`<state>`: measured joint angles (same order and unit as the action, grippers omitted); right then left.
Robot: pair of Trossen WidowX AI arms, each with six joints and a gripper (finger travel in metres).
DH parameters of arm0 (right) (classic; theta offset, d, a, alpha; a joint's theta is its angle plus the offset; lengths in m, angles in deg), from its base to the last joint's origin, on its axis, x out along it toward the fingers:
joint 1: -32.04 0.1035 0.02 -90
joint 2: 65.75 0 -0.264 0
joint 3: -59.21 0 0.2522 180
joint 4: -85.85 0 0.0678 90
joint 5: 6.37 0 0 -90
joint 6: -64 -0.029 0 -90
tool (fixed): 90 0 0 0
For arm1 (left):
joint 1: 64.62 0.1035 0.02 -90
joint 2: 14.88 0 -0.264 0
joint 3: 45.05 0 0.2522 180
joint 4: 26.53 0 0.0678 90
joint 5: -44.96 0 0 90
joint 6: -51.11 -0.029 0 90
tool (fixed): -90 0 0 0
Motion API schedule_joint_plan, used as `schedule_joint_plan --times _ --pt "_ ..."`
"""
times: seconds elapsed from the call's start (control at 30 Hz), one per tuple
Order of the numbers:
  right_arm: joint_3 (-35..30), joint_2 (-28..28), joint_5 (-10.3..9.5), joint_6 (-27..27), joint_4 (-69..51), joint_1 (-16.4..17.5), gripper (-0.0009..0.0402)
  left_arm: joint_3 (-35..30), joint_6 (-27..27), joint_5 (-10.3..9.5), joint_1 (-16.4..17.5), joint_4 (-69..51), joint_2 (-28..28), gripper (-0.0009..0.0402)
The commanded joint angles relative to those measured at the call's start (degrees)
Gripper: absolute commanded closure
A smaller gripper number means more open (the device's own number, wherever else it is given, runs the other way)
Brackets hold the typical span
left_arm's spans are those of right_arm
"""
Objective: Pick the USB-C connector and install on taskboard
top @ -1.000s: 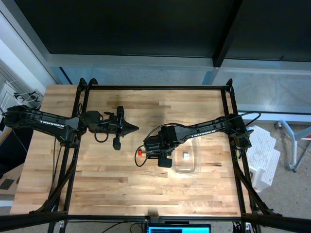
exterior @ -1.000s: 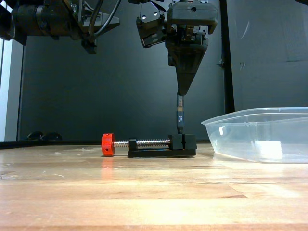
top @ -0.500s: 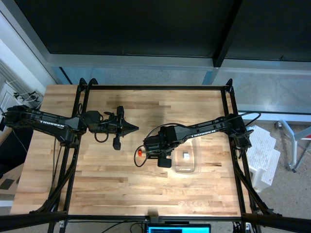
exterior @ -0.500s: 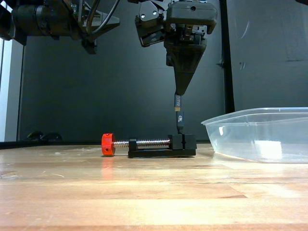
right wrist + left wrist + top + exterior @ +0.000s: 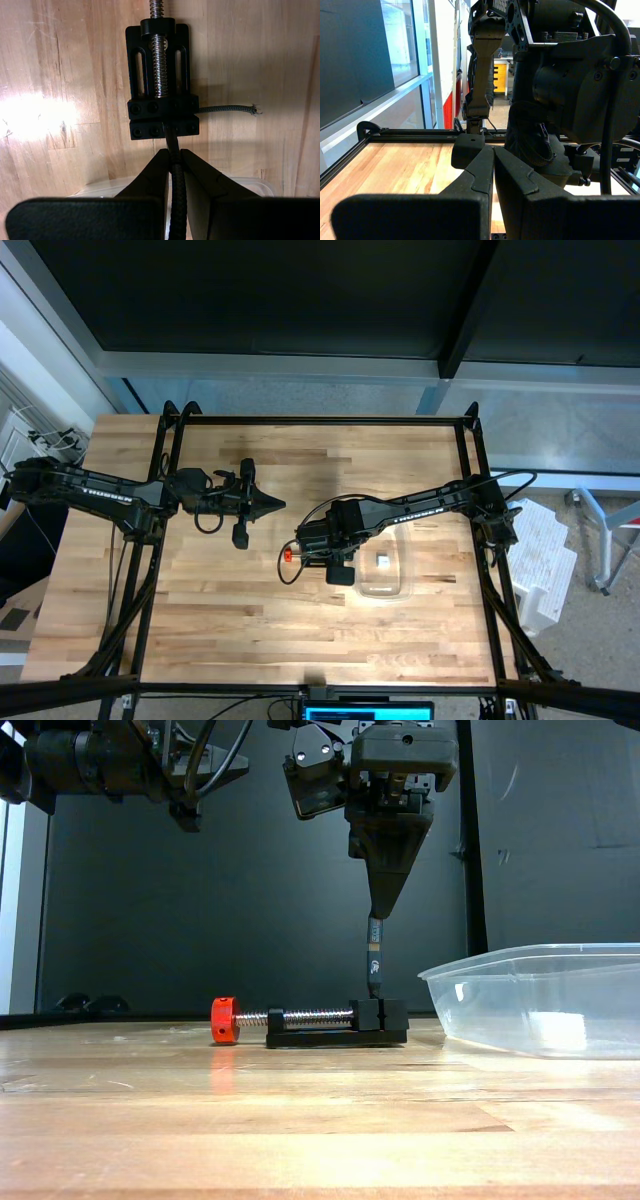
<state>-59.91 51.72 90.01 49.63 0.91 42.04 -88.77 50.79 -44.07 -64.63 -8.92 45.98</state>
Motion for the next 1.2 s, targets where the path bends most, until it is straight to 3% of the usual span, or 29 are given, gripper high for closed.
schedule_joint_plan --times 0.03,1.2 --pt "0.07 -0.04 0.09 -0.04 0.09 0.0 0.0393 0.0 0.0 0.02 0.0 0.0 0.0 0.0393" --pt "4.0 -0.04 -0.17 0.33 4.83 0.0 0.0393 0.0 0.0 0.02 0.0 0.0 0.0 0.0393"
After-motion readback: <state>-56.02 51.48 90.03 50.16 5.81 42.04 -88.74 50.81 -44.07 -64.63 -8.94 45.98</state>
